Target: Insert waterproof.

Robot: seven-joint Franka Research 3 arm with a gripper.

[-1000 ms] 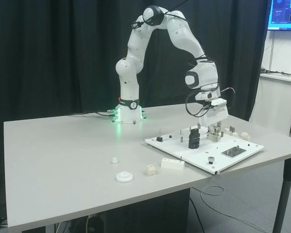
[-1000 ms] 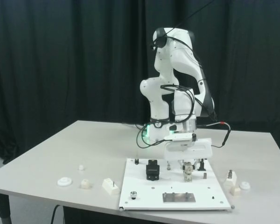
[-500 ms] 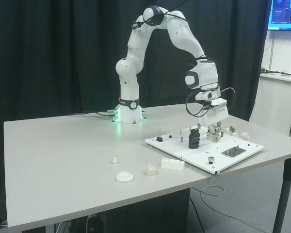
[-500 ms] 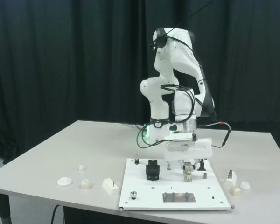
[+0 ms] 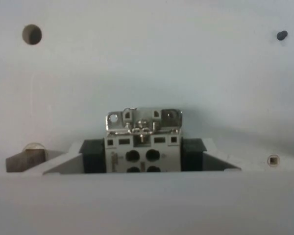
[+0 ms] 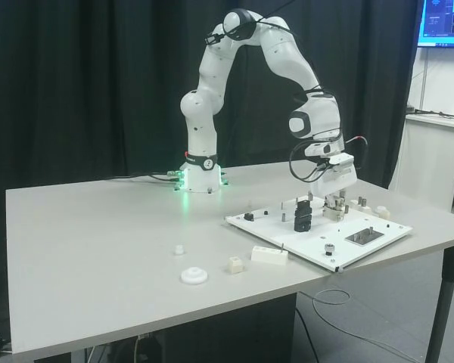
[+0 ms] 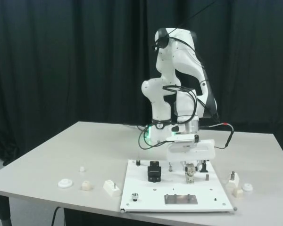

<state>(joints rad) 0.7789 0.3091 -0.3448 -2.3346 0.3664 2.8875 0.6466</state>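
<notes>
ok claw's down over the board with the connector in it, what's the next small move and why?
Probably a short, straight press down, claw kept shut. In the wrist view the waterproof connector sits clamped between the black pads, metal latch showing, low over the white board. The second room view shows the claw upright just above the board. Whether the connector is fully seated cannot be told, so push gently.

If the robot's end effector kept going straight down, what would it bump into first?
Probably nothing new: the end effector points down at the white board, and the small plug between its fingers seems to sit on or just above it already. The exact gap is unclear.
</notes>
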